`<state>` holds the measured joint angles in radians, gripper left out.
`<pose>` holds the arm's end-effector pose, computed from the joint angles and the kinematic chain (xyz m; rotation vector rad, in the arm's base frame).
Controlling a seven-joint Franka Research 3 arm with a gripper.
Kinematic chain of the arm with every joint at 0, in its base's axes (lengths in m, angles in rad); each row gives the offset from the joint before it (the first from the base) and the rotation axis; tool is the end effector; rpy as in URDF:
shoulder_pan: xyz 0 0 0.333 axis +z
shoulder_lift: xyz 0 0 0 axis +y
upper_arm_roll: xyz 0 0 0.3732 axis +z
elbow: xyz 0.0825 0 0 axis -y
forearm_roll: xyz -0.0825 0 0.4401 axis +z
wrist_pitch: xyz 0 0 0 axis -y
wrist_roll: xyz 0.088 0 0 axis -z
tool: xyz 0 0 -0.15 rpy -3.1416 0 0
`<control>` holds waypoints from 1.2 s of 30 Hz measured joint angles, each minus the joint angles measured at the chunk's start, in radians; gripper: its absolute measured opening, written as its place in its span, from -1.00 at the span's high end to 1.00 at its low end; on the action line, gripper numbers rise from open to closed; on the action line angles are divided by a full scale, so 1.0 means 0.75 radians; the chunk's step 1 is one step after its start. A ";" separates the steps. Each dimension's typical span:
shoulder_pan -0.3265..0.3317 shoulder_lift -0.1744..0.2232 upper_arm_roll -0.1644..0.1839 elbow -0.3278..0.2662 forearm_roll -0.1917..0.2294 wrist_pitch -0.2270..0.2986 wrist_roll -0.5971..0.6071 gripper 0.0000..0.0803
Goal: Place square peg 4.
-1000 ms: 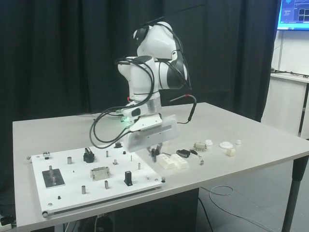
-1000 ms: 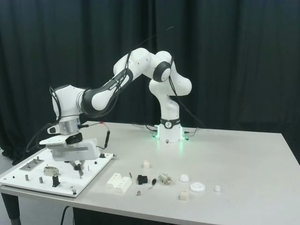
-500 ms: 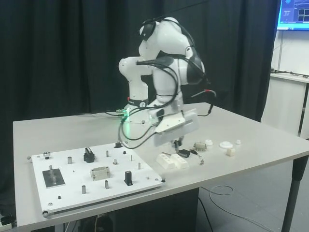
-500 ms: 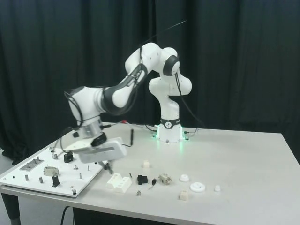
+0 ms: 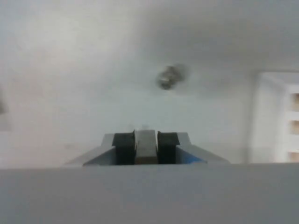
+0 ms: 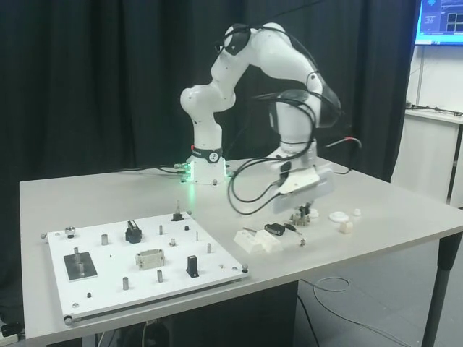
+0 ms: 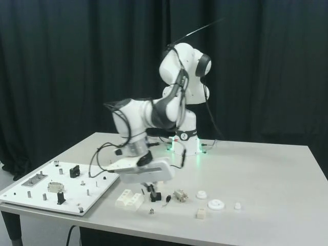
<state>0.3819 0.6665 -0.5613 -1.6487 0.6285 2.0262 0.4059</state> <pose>0.7384 -0.0341 0.2271 -2.6956 1.2118 0.2570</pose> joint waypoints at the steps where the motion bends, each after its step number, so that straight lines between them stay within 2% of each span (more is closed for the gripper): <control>1: 0.019 -0.004 0.000 -0.014 0.000 0.020 0.012 0.76; 11: 0.186 -0.027 0.000 -0.156 -0.006 0.242 0.102 0.76; 22: 0.296 -0.030 0.003 -0.281 -0.008 0.451 0.155 0.76; 28: 0.329 -0.030 0.007 -0.325 -0.008 0.526 0.159 0.76; 29: 0.334 -0.031 0.007 -0.331 -0.009 0.535 0.159 0.69; 36: 0.357 -0.042 0.008 -0.356 -0.011 0.562 0.166 0.69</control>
<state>0.6494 0.6352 -0.5554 -1.9160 0.6204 2.4478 0.5305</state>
